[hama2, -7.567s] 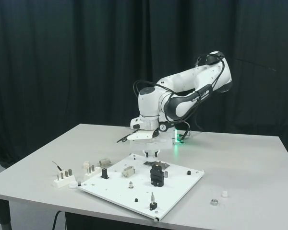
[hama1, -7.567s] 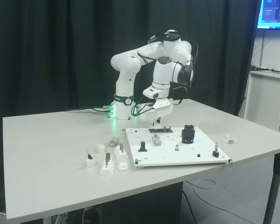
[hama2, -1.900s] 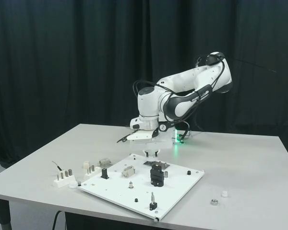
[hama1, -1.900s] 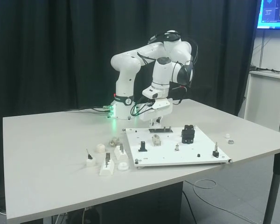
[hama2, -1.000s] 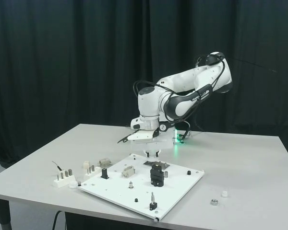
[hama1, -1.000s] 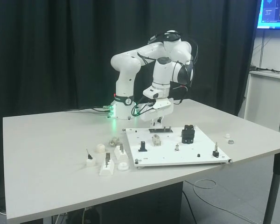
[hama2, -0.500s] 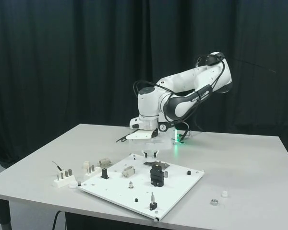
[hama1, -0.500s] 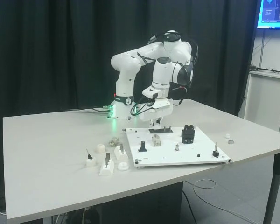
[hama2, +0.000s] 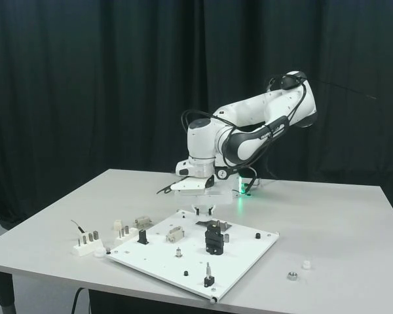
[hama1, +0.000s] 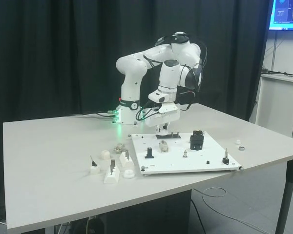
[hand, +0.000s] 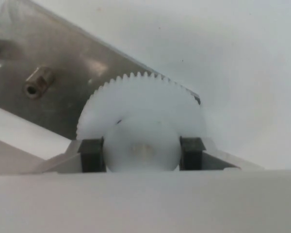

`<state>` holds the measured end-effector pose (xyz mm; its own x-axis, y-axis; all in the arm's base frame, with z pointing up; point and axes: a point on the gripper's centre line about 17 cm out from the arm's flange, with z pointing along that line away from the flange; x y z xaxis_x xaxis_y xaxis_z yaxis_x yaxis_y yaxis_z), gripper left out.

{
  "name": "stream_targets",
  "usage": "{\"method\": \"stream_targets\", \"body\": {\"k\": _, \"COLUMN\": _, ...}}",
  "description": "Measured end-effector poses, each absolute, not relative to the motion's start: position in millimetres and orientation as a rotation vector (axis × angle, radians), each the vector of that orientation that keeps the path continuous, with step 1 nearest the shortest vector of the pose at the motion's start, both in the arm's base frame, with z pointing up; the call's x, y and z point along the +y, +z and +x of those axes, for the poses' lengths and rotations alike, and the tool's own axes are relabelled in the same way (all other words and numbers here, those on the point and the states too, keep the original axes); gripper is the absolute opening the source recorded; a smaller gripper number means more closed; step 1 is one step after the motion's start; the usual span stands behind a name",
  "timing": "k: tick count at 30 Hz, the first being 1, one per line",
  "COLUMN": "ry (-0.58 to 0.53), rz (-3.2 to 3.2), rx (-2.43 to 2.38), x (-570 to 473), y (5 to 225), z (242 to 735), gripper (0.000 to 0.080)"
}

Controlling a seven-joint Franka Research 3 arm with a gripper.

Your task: Insert large gear.

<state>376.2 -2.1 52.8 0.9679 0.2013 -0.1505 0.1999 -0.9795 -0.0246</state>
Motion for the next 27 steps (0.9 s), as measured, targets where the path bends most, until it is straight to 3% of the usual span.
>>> {"method": "stream_targets", "body": {"k": 27, "ry": 0.258, "rz": -3.079, "rx": -0.314, "x": 5.8, "y": 52.3, "z": 371.9, "gripper": 0.0331}}
